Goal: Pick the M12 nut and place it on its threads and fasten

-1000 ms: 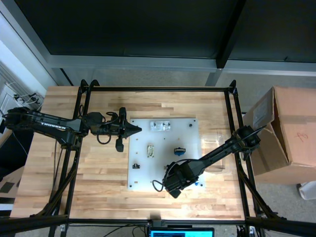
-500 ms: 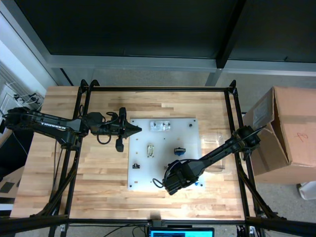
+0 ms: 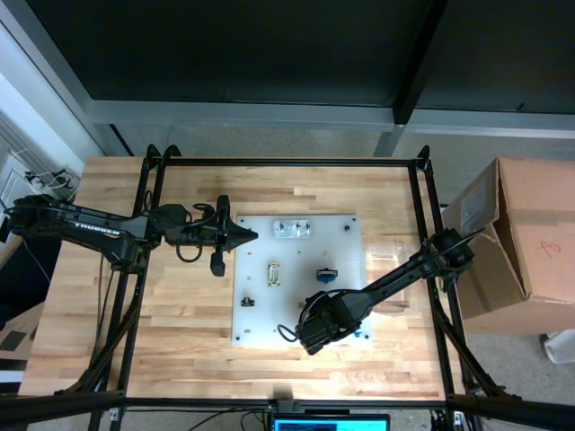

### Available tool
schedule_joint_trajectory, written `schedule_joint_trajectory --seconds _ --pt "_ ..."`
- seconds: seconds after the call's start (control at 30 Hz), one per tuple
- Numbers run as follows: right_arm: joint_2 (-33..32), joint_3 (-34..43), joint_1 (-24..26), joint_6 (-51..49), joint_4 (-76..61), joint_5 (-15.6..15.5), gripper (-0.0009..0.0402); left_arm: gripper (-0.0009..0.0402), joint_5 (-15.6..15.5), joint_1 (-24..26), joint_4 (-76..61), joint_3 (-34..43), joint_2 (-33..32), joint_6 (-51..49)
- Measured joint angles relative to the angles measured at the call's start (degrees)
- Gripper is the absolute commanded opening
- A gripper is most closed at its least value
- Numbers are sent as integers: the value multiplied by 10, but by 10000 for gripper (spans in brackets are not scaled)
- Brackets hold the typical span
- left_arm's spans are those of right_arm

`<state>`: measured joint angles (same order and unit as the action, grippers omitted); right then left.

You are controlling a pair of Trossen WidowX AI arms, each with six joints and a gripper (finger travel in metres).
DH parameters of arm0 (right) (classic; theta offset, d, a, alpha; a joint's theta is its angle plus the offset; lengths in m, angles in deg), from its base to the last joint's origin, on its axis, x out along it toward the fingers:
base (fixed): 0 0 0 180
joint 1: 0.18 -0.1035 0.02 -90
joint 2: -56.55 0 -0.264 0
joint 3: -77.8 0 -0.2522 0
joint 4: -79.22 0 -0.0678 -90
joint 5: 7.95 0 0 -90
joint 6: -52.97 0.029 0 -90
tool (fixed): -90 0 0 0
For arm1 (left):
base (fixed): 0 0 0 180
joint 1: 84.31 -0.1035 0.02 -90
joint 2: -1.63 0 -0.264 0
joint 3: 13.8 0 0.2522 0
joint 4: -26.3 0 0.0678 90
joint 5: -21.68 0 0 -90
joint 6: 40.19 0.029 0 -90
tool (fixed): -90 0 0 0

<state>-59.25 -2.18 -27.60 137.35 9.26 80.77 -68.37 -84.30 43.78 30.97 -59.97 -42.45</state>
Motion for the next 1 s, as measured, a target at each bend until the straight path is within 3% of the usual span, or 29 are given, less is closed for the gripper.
schedule_joint_trajectory --seconds 0.5,0.83,1.0 --pt "5 2 0 -1 1 0 219 0 0 0 0 0 0 0" --pt "35 2 -1 -20 0 -4 231 0 0 0 0 0 0 0" --pt "62 3 -1 -116 -18 -5 213 0 0 0 0 0 0 0"
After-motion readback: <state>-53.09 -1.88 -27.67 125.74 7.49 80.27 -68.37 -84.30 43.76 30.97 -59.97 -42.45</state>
